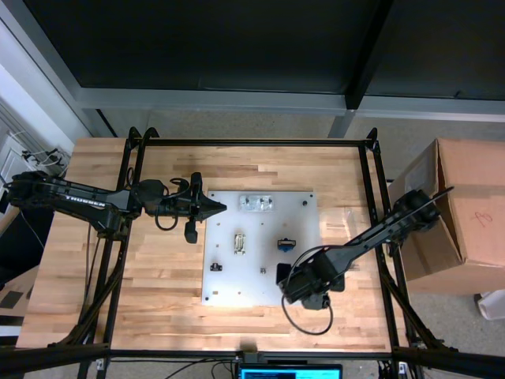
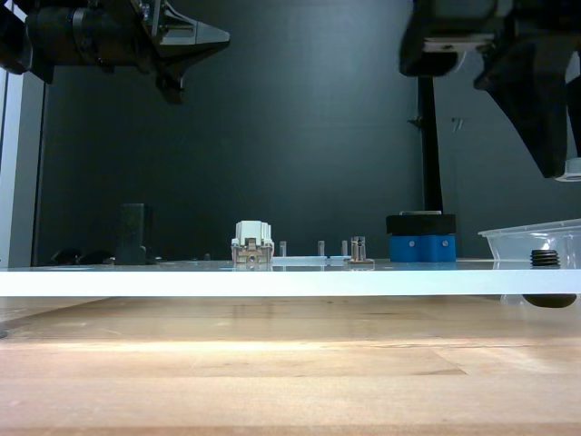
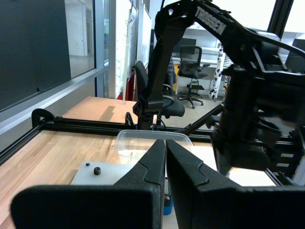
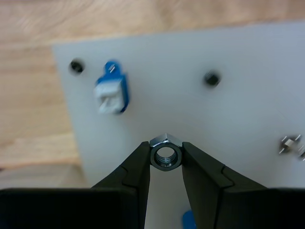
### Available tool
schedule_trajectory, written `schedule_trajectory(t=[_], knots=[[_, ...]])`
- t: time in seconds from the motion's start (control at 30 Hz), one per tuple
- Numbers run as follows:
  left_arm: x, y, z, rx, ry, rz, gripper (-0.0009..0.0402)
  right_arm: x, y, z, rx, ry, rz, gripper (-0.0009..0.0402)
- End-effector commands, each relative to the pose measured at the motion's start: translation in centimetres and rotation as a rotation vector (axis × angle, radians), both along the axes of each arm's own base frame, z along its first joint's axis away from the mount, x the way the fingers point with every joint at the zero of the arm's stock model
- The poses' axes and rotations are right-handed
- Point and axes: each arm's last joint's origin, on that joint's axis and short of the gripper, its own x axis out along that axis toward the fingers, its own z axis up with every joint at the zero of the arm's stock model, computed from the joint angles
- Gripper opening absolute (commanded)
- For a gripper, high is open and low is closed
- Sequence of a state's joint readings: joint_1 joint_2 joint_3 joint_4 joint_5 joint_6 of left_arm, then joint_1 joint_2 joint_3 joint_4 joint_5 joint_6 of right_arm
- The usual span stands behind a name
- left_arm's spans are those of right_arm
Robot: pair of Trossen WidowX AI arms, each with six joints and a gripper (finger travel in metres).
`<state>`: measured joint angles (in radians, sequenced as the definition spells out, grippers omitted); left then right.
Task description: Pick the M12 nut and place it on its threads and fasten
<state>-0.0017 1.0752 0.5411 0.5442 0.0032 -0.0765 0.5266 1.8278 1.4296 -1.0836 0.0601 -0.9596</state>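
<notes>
The small silver nut (image 4: 166,156) is held between the fingers of my right gripper (image 4: 166,160), its hole facing the camera, raised above the white board (image 4: 248,119). The black ribbed stud (image 2: 545,258) stands bare near the board's near right edge, in front of the clear tray, and shows as a dark dot (image 4: 212,78) beyond the nut. The right gripper (image 1: 304,286) hovers over the board's near right part and hangs high above the stud (image 2: 554,163). My left gripper (image 1: 218,208) is shut on nothing, up in the air at the board's far left edge (image 2: 216,38).
A blue connector (image 1: 286,245) and a white connector (image 2: 252,247) sit on the board. A black post (image 4: 75,66) stands at the far right corner. The clear tray (image 2: 536,238) lies right of the board. A cardboard box (image 1: 465,209) stands beyond the table's right edge.
</notes>
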Motion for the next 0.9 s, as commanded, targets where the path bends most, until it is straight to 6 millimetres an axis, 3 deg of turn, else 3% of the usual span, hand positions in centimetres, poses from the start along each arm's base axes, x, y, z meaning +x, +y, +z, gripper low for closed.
schedule_trajectory(t=[0.03,0.4,0.9], knots=[[0.0,0.0,0.0,0.000,0.000,0.000,0.0000,1.3,1.1,-0.1,0.007,-0.011,0.003,0.0007],[0.0,0.0,0.0,0.000,0.000,0.000,0.0000,4.3,3.2,-1.5,0.005,-0.008,0.006,0.0008],[0.0,0.0,0.0,0.000,0.000,0.000,0.0000,4.8,3.5,-2.9,0.002,0.005,0.001,0.0008]])
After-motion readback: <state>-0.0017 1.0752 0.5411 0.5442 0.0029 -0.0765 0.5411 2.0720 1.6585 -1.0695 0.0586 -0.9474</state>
